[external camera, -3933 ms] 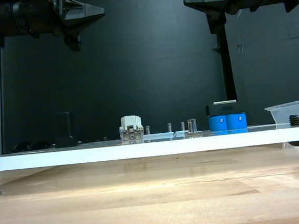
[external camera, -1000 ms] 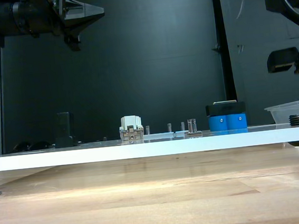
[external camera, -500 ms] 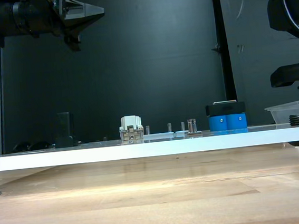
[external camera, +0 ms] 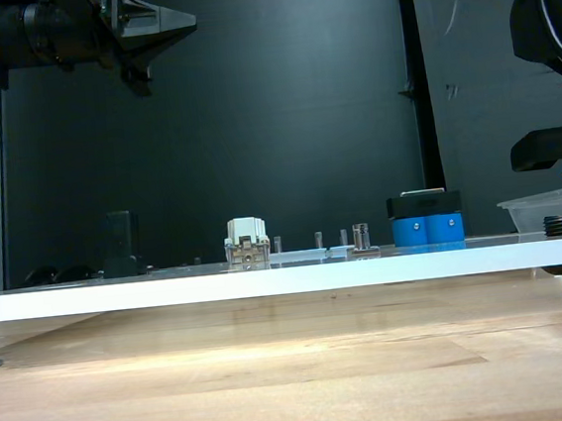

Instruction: Pick the M12 nut and place it on its threads and fasten

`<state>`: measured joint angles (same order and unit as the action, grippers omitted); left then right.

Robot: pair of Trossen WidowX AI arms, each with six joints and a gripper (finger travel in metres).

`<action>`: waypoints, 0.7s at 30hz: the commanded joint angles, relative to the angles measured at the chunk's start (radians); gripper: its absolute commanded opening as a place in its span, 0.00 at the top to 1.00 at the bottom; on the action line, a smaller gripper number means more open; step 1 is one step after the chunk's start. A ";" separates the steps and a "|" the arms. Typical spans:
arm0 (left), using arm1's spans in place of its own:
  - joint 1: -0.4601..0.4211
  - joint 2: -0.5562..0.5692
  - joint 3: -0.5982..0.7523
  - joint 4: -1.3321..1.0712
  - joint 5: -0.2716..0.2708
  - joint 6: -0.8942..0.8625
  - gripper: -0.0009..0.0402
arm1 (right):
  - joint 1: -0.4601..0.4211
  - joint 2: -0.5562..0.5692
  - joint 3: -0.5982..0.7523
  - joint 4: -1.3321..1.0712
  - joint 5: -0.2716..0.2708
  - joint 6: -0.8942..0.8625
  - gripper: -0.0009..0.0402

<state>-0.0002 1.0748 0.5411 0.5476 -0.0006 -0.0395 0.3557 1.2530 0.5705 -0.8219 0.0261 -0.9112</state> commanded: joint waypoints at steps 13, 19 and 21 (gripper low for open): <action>0.000 0.000 0.000 0.000 0.000 0.000 0.98 | 0.003 0.000 -0.026 0.028 0.008 0.000 0.63; 0.000 0.000 0.000 0.000 0.000 0.000 0.98 | 0.004 0.000 -0.026 0.029 0.008 0.000 0.75; 0.000 0.000 0.000 0.000 0.000 0.000 0.98 | 0.004 0.000 -0.026 0.030 0.008 0.001 0.79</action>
